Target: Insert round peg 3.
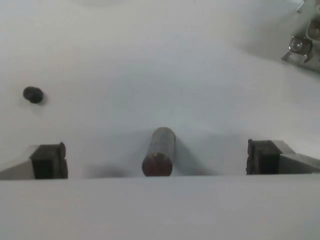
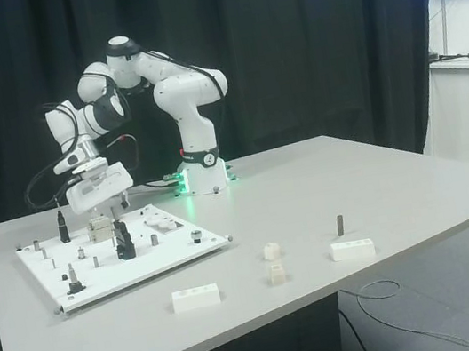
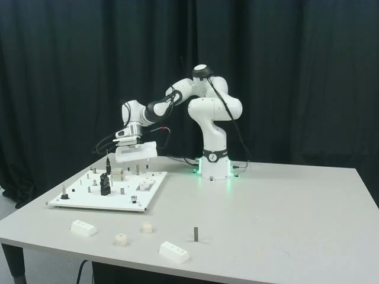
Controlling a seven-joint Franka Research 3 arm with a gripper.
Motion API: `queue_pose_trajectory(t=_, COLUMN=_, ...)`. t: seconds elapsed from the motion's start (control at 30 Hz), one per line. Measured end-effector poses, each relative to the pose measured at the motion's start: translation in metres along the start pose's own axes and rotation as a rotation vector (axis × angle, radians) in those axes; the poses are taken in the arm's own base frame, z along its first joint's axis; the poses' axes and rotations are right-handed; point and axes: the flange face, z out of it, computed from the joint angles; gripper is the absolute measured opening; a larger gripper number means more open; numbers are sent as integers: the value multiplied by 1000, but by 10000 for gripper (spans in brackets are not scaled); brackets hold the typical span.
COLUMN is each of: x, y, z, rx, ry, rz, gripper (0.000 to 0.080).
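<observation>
The tool (image 1: 156, 159) is hovering over the white board (image 2: 175, 248) with fingers (image 1: 49, 161) spread wide, pinching nothing. The peg (image 1: 159, 151) is standing on the board, between them.

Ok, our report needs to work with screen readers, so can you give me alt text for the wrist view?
A round peg stands on the white board, midway between the open gripper's two black fingertips. A small black hole marks the board off to one side.
</observation>
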Motion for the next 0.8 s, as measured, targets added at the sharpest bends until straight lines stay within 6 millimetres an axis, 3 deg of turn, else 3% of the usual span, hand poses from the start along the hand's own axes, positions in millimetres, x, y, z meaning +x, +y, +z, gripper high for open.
queue_pose_trajectory(t=0.8, x=17, y=-18, z=-35, rx=-46, ry=-92, rz=83, gripper=800)
